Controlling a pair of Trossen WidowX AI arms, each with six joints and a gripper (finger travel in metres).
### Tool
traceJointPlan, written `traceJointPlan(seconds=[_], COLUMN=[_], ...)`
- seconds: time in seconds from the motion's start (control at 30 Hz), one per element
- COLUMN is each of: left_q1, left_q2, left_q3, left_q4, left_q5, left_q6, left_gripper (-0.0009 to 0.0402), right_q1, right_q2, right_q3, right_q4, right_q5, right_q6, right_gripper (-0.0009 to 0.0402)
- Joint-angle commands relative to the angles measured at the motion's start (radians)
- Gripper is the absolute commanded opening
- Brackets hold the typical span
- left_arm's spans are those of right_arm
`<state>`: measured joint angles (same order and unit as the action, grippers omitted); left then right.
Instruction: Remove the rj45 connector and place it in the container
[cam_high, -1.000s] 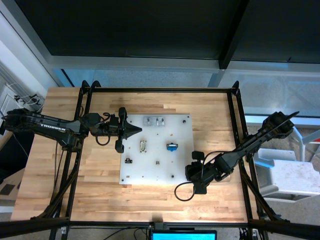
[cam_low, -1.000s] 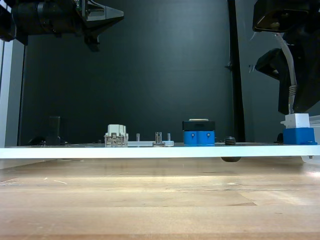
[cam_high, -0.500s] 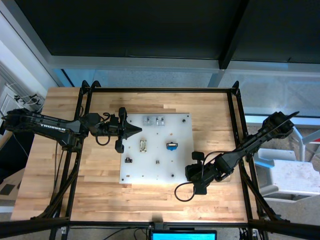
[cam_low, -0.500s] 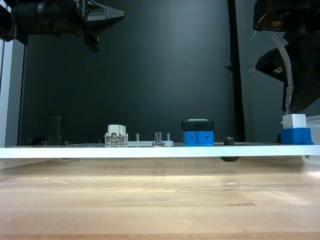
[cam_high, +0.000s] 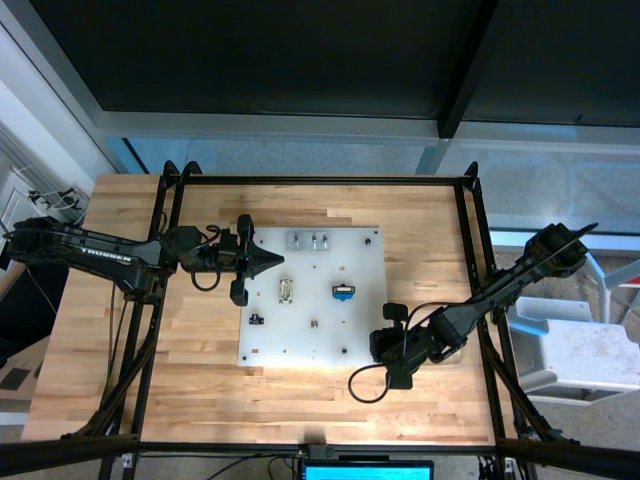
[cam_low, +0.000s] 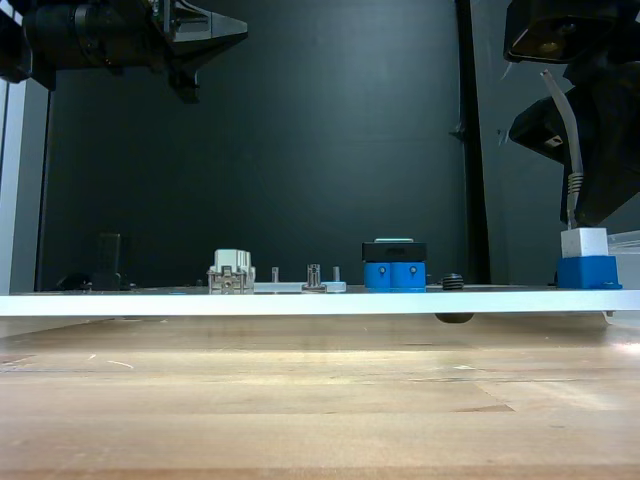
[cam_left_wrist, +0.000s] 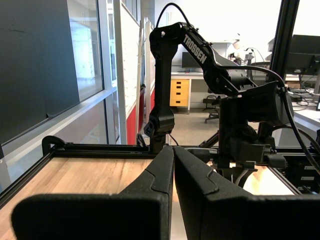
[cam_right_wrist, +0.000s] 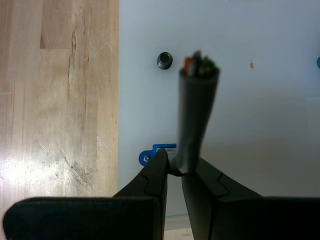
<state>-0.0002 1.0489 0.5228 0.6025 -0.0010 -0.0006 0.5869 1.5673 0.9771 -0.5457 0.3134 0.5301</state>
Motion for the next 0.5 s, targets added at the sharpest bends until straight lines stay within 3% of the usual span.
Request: traceJointPlan(seconds=[0.03,0.5], left_q1=[0.0,0.0], left_q2=[0.0,0.0], left_q3=[0.0,0.0], left_q4=[0.0,0.0], left_q5=[0.0,0.0], left_q6=[0.0,0.0], left_gripper=[0.0,0.0], right_q1=[0.0,0.0], right_q2=[-0.002,-0.04], right_q3=[0.002,0.03], right_q4=[0.002,-0.034], right_q5=[0.0,0.0], right_q6=[0.0,-0.023], right_gripper=[0.0,0.0])
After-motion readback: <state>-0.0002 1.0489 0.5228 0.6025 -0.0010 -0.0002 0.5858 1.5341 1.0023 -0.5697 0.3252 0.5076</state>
